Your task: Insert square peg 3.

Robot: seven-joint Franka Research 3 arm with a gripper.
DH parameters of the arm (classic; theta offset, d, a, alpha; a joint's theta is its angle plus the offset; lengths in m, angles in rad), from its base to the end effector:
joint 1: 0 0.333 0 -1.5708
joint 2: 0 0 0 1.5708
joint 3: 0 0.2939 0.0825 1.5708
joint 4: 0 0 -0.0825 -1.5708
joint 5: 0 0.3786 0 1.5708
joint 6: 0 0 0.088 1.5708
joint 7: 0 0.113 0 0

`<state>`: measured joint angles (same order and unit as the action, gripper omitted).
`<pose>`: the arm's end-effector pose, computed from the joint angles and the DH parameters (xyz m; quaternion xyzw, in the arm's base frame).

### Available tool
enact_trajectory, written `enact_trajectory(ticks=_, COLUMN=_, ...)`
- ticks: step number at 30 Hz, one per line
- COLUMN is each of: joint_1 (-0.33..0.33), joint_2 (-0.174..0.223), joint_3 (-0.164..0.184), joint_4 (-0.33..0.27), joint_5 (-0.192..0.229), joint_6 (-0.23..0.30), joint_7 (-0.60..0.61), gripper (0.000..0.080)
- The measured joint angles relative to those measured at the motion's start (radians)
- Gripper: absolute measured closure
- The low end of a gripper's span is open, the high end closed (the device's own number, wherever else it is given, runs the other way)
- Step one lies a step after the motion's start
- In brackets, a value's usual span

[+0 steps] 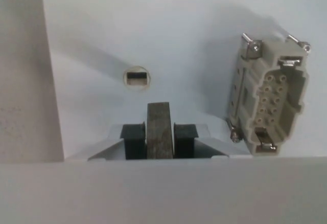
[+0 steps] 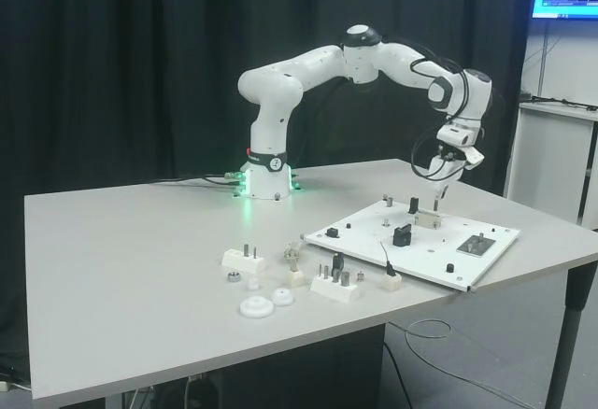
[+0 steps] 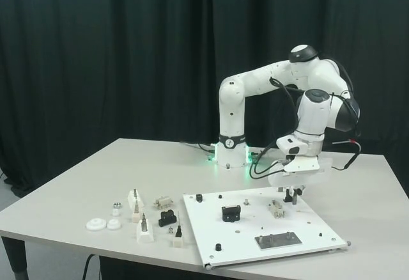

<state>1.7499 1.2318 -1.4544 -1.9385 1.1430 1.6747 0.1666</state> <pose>0.4836 0.2929 0.2385 0.9859 -0.1387 -0.0586 0.0729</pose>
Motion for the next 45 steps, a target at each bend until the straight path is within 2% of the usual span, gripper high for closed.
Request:
enact_trajectory(ticks=10, joint_1=0.002, joint_2=0.0, joint_3=0.023, joint_4=0.0, joint_5=0.005, joint_6=0.028, joint_7=0.006, gripper=0.0689)
enact_trajectory(ticks=31, joint_1=0.011, joint_2=0.0, joint_3=0.04, joint_4=0.0, joint_5=0.006, joint_6=0.058, joint_7=0.006, gripper=0.0689)
enact_trajectory(ticks=45, joint_1=0.01, joint_2=0.0, joint_3=0.052, joint_4=-0.001, joint_5=0.006, joint_6=0.061, joint_7=0.006, gripper=0.0689)
